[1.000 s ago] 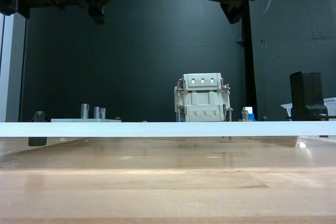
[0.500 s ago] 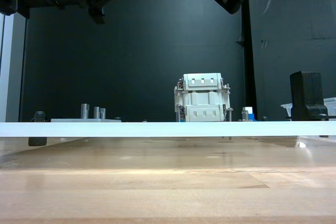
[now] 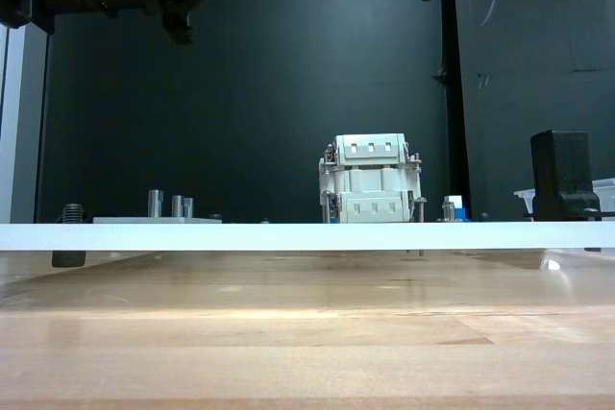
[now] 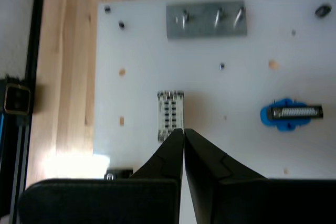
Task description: Remove the HAN10E connector from the taskboard and place in the container
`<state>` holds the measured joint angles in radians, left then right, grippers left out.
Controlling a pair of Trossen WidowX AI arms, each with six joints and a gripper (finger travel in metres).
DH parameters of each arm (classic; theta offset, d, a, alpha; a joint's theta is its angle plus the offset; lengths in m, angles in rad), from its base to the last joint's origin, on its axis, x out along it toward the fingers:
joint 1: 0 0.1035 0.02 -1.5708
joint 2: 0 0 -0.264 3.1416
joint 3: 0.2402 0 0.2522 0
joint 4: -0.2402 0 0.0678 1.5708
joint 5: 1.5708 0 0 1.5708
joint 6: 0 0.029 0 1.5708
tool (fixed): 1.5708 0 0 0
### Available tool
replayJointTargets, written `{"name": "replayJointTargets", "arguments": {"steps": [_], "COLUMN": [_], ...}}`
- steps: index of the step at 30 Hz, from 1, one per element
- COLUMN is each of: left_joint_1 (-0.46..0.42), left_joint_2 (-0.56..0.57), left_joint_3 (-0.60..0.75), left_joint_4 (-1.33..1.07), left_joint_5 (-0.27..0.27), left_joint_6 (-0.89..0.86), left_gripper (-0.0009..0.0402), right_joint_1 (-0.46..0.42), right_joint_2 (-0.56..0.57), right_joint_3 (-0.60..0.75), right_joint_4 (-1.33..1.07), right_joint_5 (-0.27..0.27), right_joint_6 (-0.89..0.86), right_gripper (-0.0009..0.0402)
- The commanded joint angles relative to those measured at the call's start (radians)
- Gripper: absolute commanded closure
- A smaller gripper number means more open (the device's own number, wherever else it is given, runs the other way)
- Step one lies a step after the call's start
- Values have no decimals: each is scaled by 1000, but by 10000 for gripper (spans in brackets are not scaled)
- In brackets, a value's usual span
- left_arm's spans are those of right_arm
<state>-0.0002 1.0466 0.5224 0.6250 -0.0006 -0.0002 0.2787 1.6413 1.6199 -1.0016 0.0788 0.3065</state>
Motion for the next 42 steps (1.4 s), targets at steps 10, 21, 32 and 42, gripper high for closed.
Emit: {"name": "replayJointTargets", "arguments": {"steps": [10, 21, 32, 42], "left_joint_1": [0, 0, 0, 0], "left_joint_2": [0, 0, 0, 0], "left_joint_3": [0, 0, 0, 0], "left_joint_4": [0, 0, 1, 0], "left_joint_5": [1, 0, 0, 0], "left_joint_6": [0, 0, 0, 0], "left_gripper": [393, 393, 393, 393], "right_joint_1": [9, 10, 10, 9], "right_joint_2": [194, 317, 360, 365], "right_joint_3": [290, 464, 485, 483], "right_joint_4": [-290, -380, -384, -347], "right_joint_5": [-2, -2, -2, -1], "right_joint_6": [30, 29, 30, 29], "right_gripper": [282, 158, 101, 102]}}
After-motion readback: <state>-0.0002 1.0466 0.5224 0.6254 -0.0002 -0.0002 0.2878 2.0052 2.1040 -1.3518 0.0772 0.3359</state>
